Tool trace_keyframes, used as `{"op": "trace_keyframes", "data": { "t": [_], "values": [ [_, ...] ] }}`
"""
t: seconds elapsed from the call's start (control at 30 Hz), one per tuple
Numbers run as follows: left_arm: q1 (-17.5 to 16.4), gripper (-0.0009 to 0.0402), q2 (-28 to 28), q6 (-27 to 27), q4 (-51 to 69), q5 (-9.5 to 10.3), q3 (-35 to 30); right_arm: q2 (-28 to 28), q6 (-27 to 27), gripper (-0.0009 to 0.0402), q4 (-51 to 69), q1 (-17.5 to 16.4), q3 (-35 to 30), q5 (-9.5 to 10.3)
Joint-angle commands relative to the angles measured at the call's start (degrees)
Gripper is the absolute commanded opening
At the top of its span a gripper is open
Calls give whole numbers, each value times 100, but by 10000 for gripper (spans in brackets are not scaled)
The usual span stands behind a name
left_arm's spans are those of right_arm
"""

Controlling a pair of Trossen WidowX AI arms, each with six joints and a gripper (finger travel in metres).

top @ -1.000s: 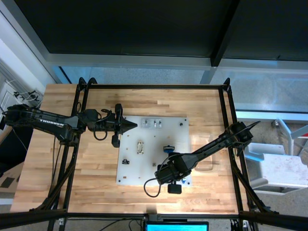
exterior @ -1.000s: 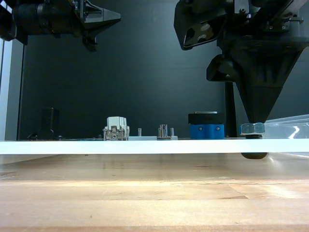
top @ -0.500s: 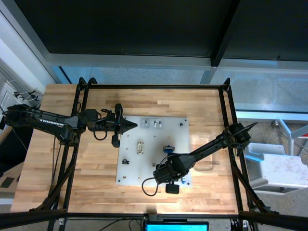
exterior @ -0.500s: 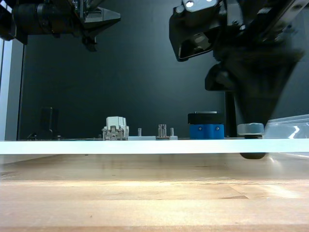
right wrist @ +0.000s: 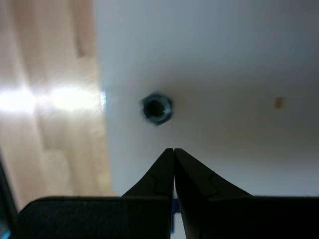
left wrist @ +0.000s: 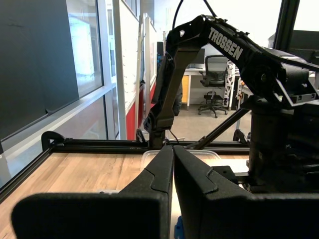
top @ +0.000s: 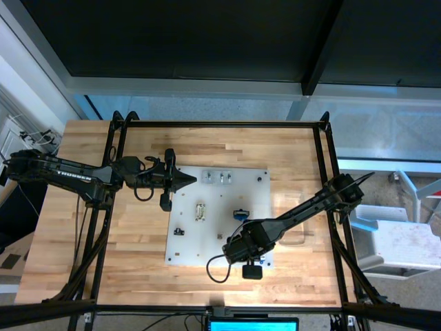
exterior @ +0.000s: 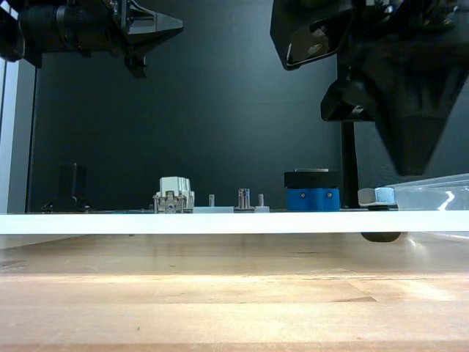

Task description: Pick the M12 fastener and fasten on the M12 threads

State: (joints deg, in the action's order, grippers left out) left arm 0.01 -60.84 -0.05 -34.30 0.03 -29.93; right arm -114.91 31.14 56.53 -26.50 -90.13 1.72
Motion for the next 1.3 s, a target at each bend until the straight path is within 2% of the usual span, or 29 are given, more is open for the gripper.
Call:
{"op": "trace_keyframes", "data": {
  "t": [0.03, 0.07, 0.43, 0.5, 0.6, 0.63, 0.67, 0.7, 0.8, 0.9, 0.97, 1.07, 1.2, 1.3],
  "values": [
    [0, 0, -2, 2, 22, -2, -2, -42, 190, 0, -37, 7, -2, -273],
    [0, 0, -2, 2, 48, -2, -2, -72, 260, 0, -55, 4, -2, -319],
    [0, 0, -2, 2, 275, -2, -2, -197, 459, 0, -249, -13, -2, -273],
    [-2, 0, -2, 2, 282, -2, -2, -197, 409, 0, -341, -17, -2, -4],
    [-2, 0, -2, 2, 275, -2, -2, -197, 68, 0, -428, -17, -2, 949],
    [0, 0, -2, 2, 275, -2, -2, -197, -26, 0, -431, -17, -2, 1176],
    [0, 0, -2, 2, 280, 0, -2, -195, -85, 0, -426, -17, -2, 1285],
    [-2, 0, -2, 2, 280, -2, -2, -186, -129, 0, -413, -20, -2, 1300],
    [-2, 0, -2, 2, 273, 0, -2, -160, -149, 0, -396, -24, -2, 1213],
    [0, 0, -2, 2, 280, -2, -2, -142, 44, 0, -339, -24, -2, 640],
    [0, 0, -2, 2, 275, -2, -2, -118, 166, 0, -319, -24, -2, 372],
    [0, 0, -2, 2, 278, -2, -2, -85, 227, 0, -313, -24, -2, 195],
    [0, 0, -2, 2, 278, 0, -2, -94, 317, 0, -304, -20, -2, -221],
    [0, 0, -2, 2, 278, -2, -2, -149, 310, 0, -321, -11, -2, -275]
  ]
}}
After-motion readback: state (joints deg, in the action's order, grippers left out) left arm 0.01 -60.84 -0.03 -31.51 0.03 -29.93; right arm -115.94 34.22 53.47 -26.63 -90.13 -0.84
